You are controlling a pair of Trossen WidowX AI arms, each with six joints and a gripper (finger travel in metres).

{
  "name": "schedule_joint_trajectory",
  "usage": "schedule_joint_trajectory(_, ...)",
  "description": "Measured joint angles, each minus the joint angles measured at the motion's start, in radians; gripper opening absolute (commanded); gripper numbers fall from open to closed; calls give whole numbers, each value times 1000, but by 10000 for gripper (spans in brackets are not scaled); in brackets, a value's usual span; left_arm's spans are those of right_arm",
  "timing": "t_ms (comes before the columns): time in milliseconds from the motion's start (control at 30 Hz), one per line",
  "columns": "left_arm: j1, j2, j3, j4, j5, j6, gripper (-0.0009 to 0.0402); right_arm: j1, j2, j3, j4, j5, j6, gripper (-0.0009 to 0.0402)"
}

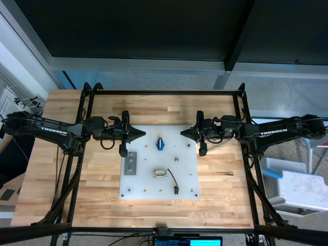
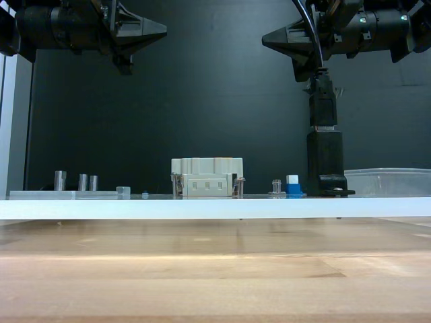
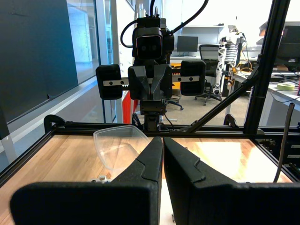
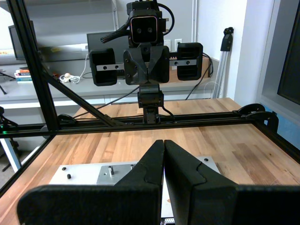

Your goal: Remove the USB connector from the USB hub and place in the container

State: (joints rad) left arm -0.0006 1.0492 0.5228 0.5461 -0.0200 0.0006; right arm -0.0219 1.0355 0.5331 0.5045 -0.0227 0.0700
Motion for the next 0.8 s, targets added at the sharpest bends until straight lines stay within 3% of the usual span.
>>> schedule_joint_trajectory(567, 0, 0, 0, 0, 0, 0, 1, 2, 0, 6, -5, -5, 8, 0)
schedule_joint_trajectory(800, 0, 0, 0, 0, 0, 0, 1, 6, 0, 131, -255, -5, 22, 0)
